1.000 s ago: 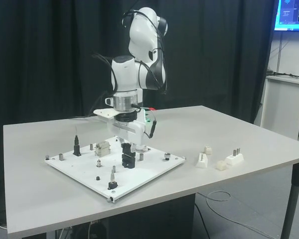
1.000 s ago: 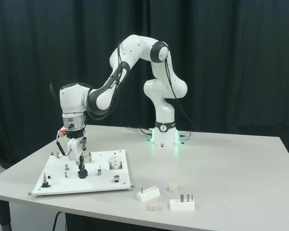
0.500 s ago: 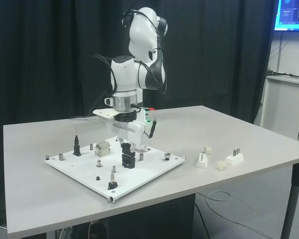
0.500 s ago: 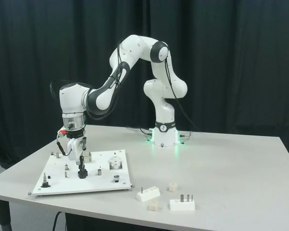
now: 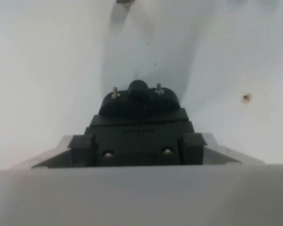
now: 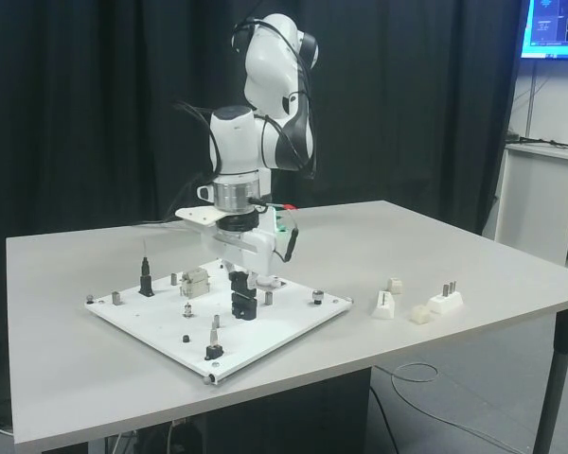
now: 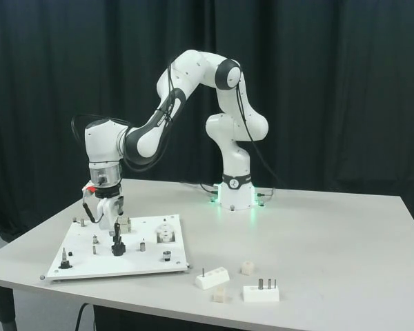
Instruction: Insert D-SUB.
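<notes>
- The D-SUB (image 5: pixel 140 123) is a black, matte plastic connector with a stepped body, a rounded hump on its far end and two small metal screws flanking that hump.
- The pincer (image 5: pixel 140 150) pinches the D-SUB: in the wrist view a black pad presses against each flank of the connector body, and two small screw heads show between the pads.
- In the room views the D-SUB hangs directly beneath the pincer (image 6: pixel 241 276), upright, over a black socket block (image 6: pixel 242 305) standing on the white board (image 6: pixel 293 322); whether the connector touches the block cannot be told.
- The white board is a flat, smooth square plate lying on the grey worktop (image 6: pixel 76 378), with small metal posts at its corners.
- Other fixtures on the board include a black upright pin holder (image 6: pixel 146 280), a pale block (image 6: pixel 195 281) and a short black post (image 6: pixel 214 346).
- Off the board, well apart from the pincer, lie several small pale blocks (image 6: pixel 445 301), some with thin pins standing up.
</notes>
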`<state>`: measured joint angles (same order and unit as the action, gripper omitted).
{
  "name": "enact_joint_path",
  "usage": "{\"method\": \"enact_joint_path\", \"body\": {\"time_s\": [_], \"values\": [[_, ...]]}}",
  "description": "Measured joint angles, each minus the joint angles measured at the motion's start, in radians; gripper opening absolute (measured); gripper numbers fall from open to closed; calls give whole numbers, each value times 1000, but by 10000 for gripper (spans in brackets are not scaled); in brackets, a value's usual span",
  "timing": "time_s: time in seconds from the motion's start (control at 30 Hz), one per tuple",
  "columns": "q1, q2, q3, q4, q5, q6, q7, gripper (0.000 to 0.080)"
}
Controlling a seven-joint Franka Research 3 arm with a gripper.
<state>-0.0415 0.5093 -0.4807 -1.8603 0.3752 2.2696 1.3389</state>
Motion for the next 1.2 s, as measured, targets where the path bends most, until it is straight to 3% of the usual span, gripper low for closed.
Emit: {"method": "enact_joint_path", "body": {"time_s": [1.2], "values": [[0,0,0,0,9,1,-16,388]]}}
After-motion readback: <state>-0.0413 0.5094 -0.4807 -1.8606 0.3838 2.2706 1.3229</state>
